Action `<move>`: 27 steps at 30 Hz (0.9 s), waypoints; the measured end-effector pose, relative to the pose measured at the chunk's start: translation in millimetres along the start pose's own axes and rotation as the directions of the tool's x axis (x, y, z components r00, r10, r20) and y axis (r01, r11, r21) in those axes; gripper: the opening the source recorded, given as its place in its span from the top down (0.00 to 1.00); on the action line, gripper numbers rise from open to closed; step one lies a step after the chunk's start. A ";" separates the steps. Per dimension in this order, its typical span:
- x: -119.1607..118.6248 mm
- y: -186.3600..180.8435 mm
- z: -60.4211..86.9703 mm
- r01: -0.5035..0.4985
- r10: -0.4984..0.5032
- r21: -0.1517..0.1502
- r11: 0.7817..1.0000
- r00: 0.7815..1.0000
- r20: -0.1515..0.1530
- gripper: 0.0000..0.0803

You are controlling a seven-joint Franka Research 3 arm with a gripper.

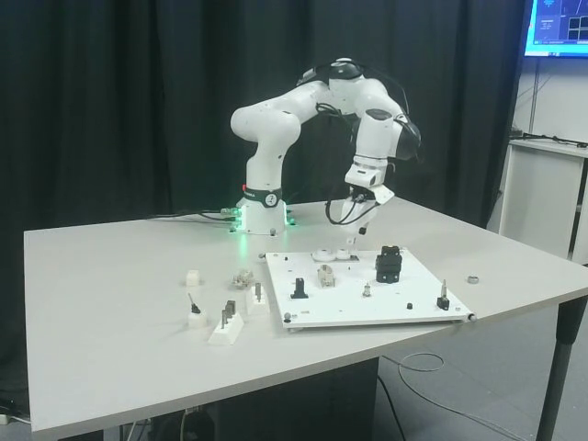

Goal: Insert small gear.

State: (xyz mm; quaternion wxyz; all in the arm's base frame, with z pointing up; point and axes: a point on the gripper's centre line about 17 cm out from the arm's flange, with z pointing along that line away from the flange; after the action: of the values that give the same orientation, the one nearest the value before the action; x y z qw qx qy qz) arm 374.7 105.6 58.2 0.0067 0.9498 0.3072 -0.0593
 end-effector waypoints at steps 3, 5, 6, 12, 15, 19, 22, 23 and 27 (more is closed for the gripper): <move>-0.6 -1.6 4.8 0.002 -0.002 0.001 1.000 1.000 0.004 0.00; -0.1 -2.6 8.4 0.002 -0.002 0.001 1.000 1.000 0.004 0.00; 0.3 -2.7 9.8 0.002 -0.002 0.000 1.000 1.000 0.003 0.00; 1.3 -2.1 12.9 0.005 -0.005 -0.008 1.000 1.000 0.002 0.00; 1.5 -2.2 12.9 0.005 -0.005 -0.008 1.000 1.000 0.002 0.00; 1.7 -2.8 13.1 0.007 -0.007 -0.009 1.000 1.000 0.002 0.00; 1.7 -3.4 13.3 0.008 -0.008 -0.009 1.000 1.000 0.003 0.00; 1.7 -3.6 13.4 0.009 -0.009 -0.009 1.000 1.000 0.003 0.00; 1.7 -3.9 14.6 0.011 -0.011 -0.010 1.000 1.000 0.005 0.00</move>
State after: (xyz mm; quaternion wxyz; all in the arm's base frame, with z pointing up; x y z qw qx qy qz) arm 372.2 109.1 43.6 0.0118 0.9480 0.3125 -0.0600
